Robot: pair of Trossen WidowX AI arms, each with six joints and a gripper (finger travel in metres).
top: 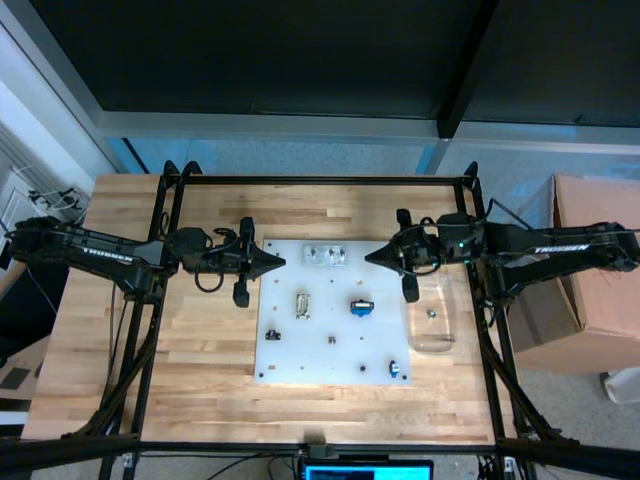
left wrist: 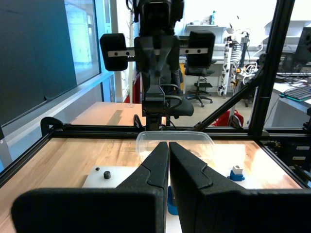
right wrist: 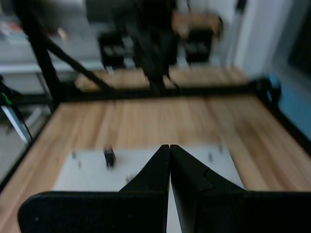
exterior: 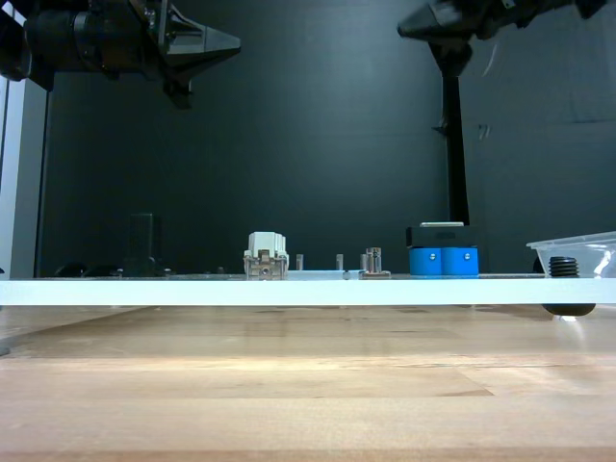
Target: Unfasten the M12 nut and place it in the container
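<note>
The M12 nut (top: 431,312) lies free on the floor of the clear container (top: 445,343), a small silver speck a little toward the far half. It is clear of its seat. In the low view the black stud (exterior: 564,267) stands bare, its ribs showing, in front of the container's wall.

Taking the white board (top: 300,350) as the dial in the high view, the container sits just off its edge at 3 o'clock, resting on the wooden table (top: 200,380). A blue block (top: 361,307) stands on the board between centre and 3 o'clock.

My right gripper (top: 367,257) hangs high above the board at about 1 o'clock, up and away from the container, pointing inward. Its fingers (right wrist: 158,170) are pressed together with nothing between them.

My left gripper (top: 282,262) hangs at the same height at about 10 o'clock, pointing toward the right one, well apart from it. Its fingers (left wrist: 155,167) are also pressed together and hold nothing.
</note>
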